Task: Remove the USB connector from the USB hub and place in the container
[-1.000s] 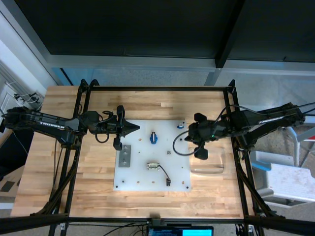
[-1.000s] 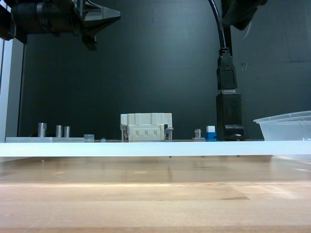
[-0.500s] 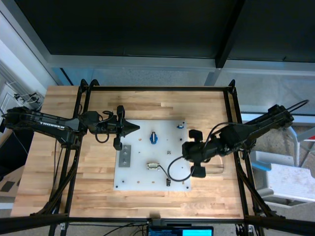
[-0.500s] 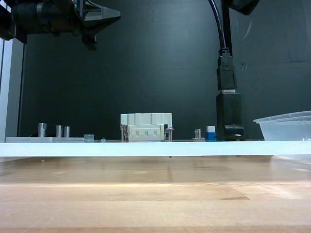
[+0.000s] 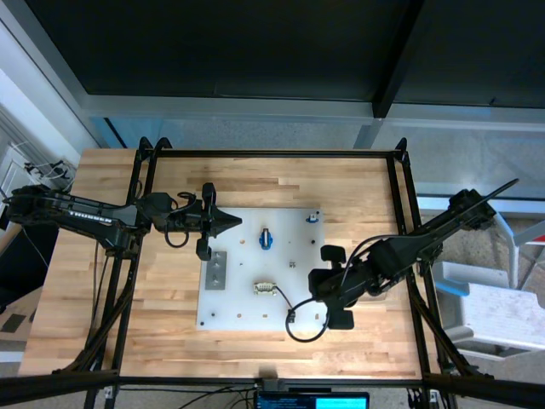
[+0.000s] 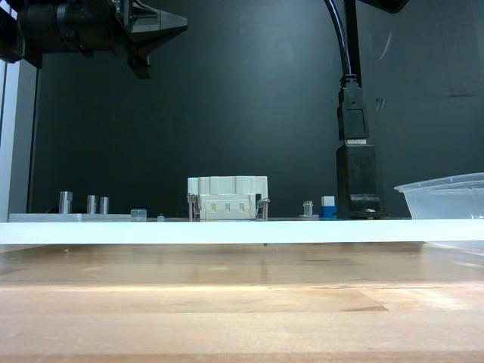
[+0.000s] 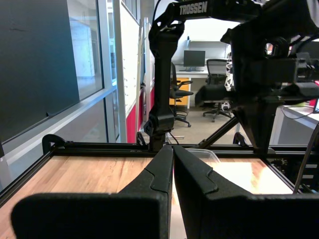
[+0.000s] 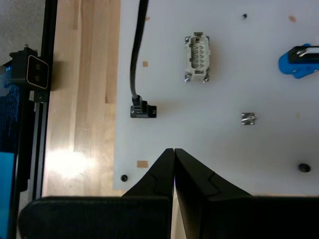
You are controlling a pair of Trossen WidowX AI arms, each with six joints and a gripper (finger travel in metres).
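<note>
The USB connector (image 6: 355,113) stands upright, plugged into the black USB hub (image 6: 357,181) on the white board (image 5: 238,315). Its thin black cable (image 5: 283,300) runs from the hub (image 5: 291,317) toward the beige block. In the right wrist view the cable (image 8: 134,59) ends in the hub (image 8: 143,111). My right gripper (image 5: 317,288) hovers over the board just right of the hub, its fingers (image 8: 174,152) shut on nothing. The container (image 6: 446,195) sits right of the board, mostly under the right arm in the high view. My left gripper (image 5: 234,221) is shut (image 7: 173,149) and held high at the board's far left corner.
A beige connector block (image 5: 264,290), a blue knob (image 5: 266,239) and a grey metal block with holes (image 5: 219,273) sit on the board. A loop of the right arm's own cable (image 5: 306,331) hangs over the board's near edge. A black frame rails the table.
The right arm has swung from above the container toward the near edge and left, ending beside the USB hub. The left arm and the plugged connector have not moved.
</note>
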